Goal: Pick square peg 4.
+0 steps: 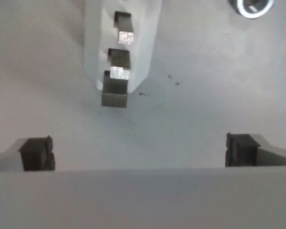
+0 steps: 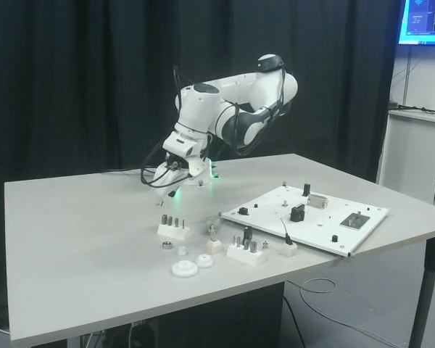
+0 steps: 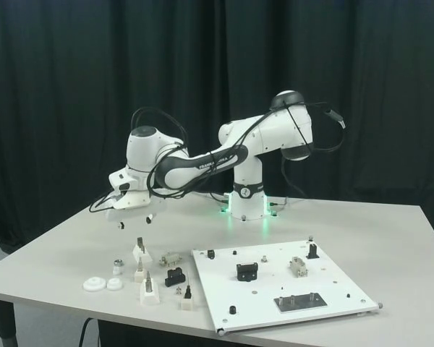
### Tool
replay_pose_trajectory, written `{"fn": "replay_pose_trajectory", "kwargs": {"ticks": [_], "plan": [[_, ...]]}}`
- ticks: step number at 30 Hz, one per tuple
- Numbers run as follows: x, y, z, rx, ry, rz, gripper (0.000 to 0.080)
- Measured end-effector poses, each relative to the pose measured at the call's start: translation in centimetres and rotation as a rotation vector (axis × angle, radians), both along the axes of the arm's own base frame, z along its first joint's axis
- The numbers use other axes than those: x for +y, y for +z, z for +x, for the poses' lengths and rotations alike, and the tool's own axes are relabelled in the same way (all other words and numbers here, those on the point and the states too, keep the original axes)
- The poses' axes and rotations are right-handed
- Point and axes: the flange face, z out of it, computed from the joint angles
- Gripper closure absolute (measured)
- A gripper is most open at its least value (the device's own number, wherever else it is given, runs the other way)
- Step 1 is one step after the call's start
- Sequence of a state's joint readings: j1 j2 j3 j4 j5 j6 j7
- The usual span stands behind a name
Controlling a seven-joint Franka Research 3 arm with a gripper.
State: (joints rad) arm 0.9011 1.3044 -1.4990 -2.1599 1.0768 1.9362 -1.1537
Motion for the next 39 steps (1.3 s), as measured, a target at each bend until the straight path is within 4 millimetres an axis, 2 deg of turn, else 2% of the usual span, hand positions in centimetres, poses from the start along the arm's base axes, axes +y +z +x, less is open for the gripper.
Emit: {"fn": "replay_pose_trajectory", "kwargs": {"ticks": [29,39], "plan": [[0.1,-4.2,-0.3,-0.031,0.002,-0.011,0.0003],[-0.1,-5.0,-0.6,-0.032,-0.002,-0.019,0.0003]]}}
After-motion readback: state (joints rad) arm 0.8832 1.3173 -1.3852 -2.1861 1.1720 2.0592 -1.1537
